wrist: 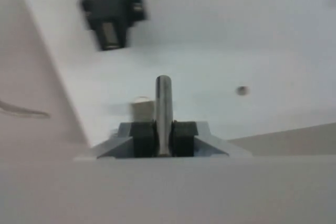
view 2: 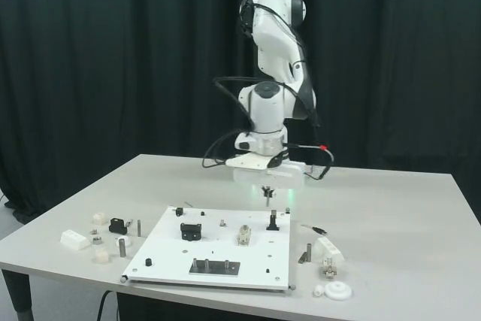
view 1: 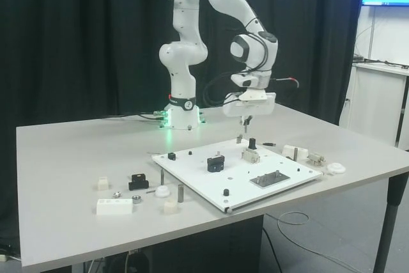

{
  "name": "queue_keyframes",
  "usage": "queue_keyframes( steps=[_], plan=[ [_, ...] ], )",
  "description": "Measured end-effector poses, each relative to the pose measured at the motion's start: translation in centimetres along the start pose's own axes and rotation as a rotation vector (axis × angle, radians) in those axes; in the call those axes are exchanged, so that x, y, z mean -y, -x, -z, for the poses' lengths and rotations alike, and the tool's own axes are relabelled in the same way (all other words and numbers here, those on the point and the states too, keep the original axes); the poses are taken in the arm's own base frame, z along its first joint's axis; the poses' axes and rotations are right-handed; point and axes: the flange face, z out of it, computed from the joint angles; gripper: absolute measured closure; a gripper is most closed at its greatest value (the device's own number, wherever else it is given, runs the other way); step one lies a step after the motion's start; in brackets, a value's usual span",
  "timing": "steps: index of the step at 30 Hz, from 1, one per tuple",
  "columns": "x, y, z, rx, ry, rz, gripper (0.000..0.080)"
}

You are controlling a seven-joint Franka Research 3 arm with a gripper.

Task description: Place round peg 2.

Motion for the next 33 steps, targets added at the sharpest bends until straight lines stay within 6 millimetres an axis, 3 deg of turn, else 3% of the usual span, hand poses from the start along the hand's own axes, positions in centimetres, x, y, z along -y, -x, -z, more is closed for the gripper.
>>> queue_keyframes(
  steps=[7,15,33],
  plan=[
    [2.6,3.1,-0.2,-0.031,-0.014,-0.015,0.0730],
    [5.0,5.3,-1.3,-0.058,-0.030,-0.007,0.0730],
    [9.2,6.7,-3.6,-0.040,-0.019,0.009,0.0730]
  ],
)
